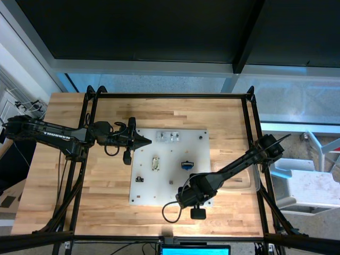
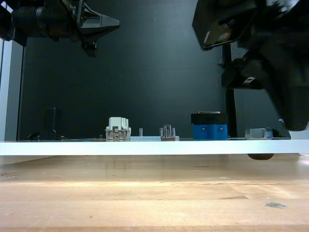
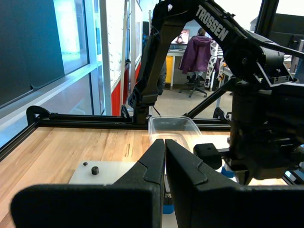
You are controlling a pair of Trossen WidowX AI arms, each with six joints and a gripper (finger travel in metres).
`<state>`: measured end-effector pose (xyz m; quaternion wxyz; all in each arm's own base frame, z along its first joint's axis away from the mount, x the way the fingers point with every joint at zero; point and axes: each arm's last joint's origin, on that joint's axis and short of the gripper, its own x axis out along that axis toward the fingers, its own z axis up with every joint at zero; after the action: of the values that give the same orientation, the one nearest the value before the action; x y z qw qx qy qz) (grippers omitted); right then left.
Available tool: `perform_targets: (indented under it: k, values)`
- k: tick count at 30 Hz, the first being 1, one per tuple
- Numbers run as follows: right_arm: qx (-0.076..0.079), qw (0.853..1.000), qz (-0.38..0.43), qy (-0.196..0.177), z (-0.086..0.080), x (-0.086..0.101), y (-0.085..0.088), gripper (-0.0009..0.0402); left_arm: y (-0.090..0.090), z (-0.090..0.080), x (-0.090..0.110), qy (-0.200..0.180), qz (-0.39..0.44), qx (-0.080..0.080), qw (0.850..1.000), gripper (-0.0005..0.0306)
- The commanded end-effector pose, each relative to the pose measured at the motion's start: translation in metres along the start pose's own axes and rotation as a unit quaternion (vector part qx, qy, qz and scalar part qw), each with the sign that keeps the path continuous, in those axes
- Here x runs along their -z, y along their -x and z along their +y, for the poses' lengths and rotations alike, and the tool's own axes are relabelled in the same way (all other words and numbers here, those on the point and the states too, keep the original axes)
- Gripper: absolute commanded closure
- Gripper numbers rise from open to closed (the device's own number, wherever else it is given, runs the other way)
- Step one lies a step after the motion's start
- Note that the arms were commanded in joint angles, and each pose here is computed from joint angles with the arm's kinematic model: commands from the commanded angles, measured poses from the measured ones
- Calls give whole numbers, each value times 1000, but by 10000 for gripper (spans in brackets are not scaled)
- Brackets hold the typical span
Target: Pick the M12 fastener and fasten on the M12 threads
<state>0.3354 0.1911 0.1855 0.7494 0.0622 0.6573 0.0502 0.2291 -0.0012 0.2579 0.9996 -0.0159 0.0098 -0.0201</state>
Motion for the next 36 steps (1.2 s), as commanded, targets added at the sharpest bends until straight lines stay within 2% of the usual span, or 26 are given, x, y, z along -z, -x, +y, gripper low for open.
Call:
perform_targets:
  k: [1,4,8,11,19,23,36]
  values:
    - [0,1000,-5,-1,0,0,3,393,0,0,0,0,0,0,1000,300]
    - [9,1000,-19,-2,-1,0,10,393,0,0,0,0,0,0,1000,300]
    - [7,999,-45,-1,-1,2,27,393,0,0,0,0,0,0,1000,300]
    - [11,997,-71,-1,-1,4,42,393,0,0,0,0,0,0,1000,300]
    - [-3,994,-113,-1,-3,10,75,393,0,0,0,0,0,0,1000,300]
    - [3,992,-124,-2,-4,11,80,393,0,0,0,0,0,0,1000,300]
    - [3,992,-124,-2,-4,11,80,393,0,0,0,0,0,0,1000,300]
